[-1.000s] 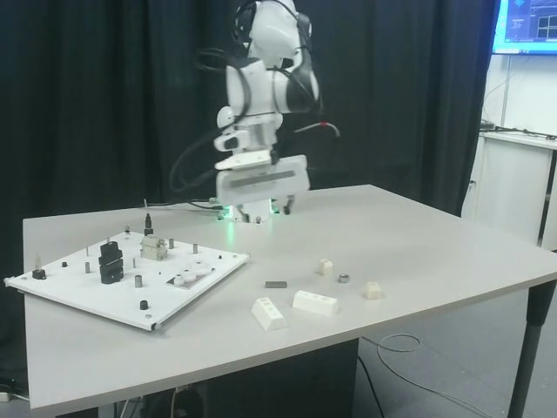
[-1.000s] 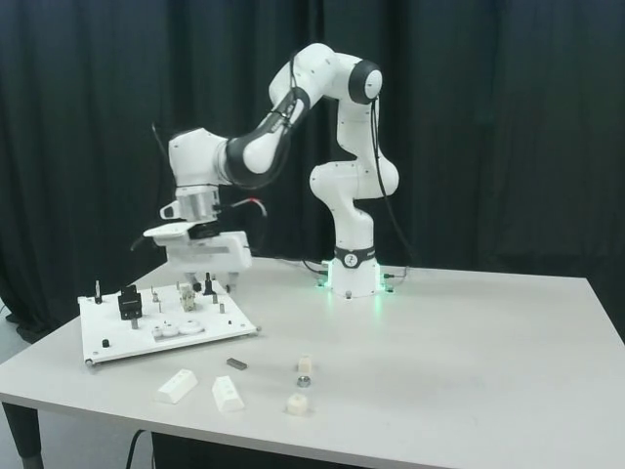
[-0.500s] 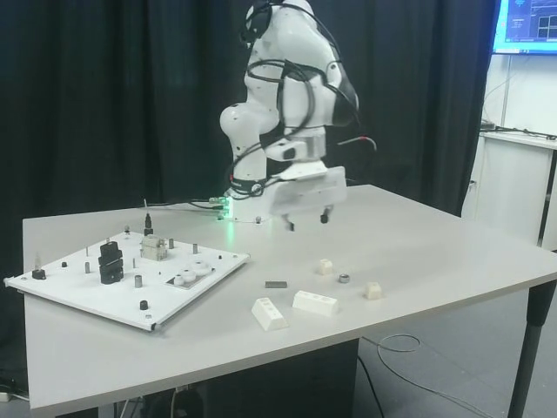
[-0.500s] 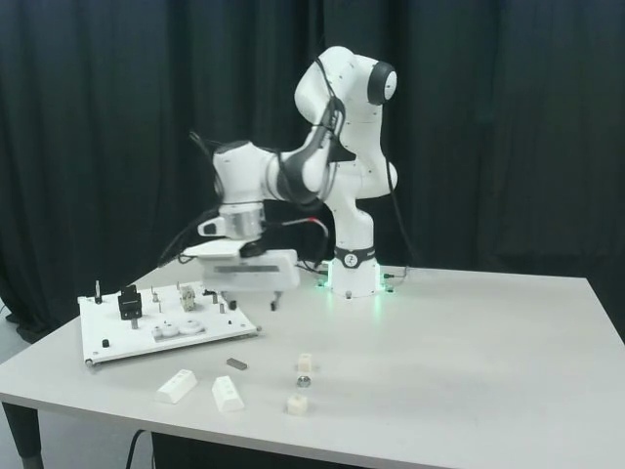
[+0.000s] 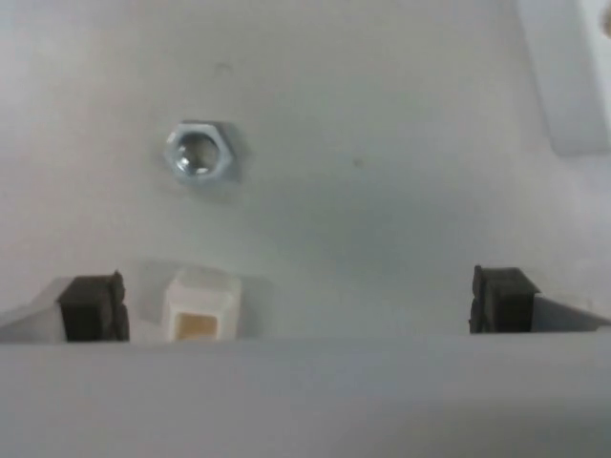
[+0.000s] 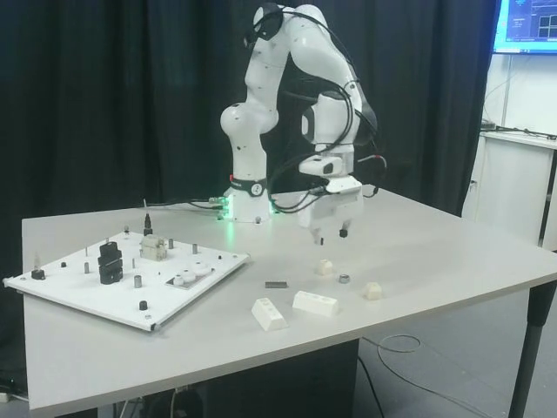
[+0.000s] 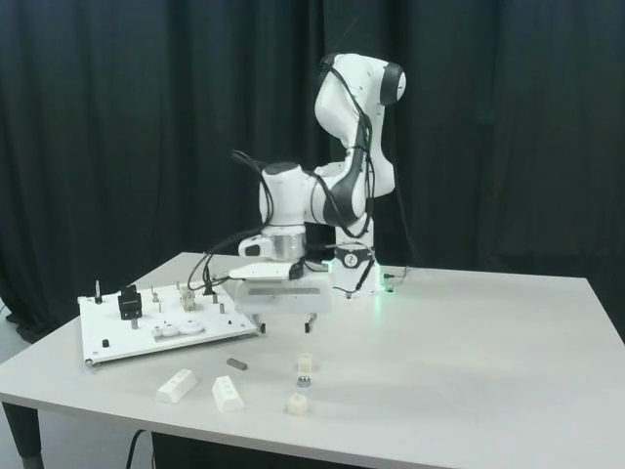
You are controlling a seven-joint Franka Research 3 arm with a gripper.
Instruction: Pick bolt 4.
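My gripper [image 6: 331, 236] hangs open with nothing in it, a little above the table and to the right of the white board [image 6: 52, 292]. In the wrist view the gripper [image 5: 296, 303] looks down on a grey hex nut [image 5: 200, 155] and a small white cube [image 5: 199, 305] close beside one black fingertip [image 5: 91, 307]. Several small bolts and pegs stand on the board [image 7: 107, 350], such as one at its near edge [image 6: 143, 305]. I cannot tell which is bolt 4. The gripper [image 7: 285, 325] is well away from all of them.
On the table lie the nut [image 6: 345, 279], two small cubes [image 6: 325, 266] [image 6: 372, 290], a short dark bar [image 6: 276, 283] and two white wedge blocks [image 6: 268, 313] [image 6: 315, 302]. A black part [image 6: 110, 261] and white gears [image 6: 190, 274] sit on the board. The arm's base [image 6: 246, 205] glows green.
The arm has swung from above the board's far edge rightward across the table and come down. The gripper now hangs over the loose nut and cube.
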